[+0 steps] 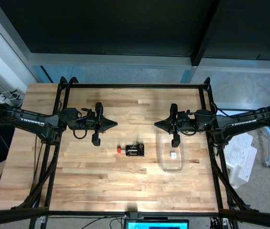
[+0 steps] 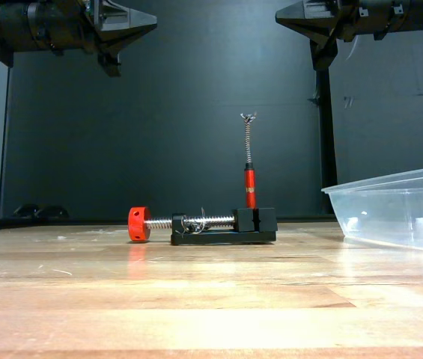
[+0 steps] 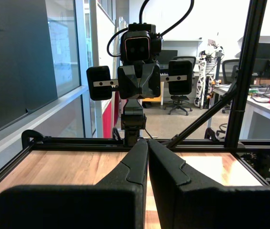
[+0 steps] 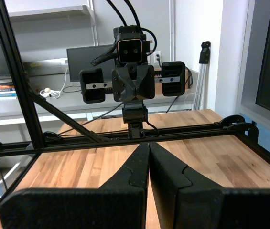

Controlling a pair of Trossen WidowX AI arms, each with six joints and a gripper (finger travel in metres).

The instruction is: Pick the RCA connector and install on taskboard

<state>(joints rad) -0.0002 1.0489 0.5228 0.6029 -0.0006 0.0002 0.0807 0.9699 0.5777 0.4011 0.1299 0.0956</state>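
The left claw and right claw hang tip to tip above the counter, each pinched closed on nothing. The taskboard sits below, between them. I can't make out the RCA connector.

The taskboard lies on the table near its middle. Just right of it sits a tray with a small square bit in it. The left gripper hangs above the table, left of and beyond the taskboard. The right gripper faces it from the right, beyond the tray's far end.
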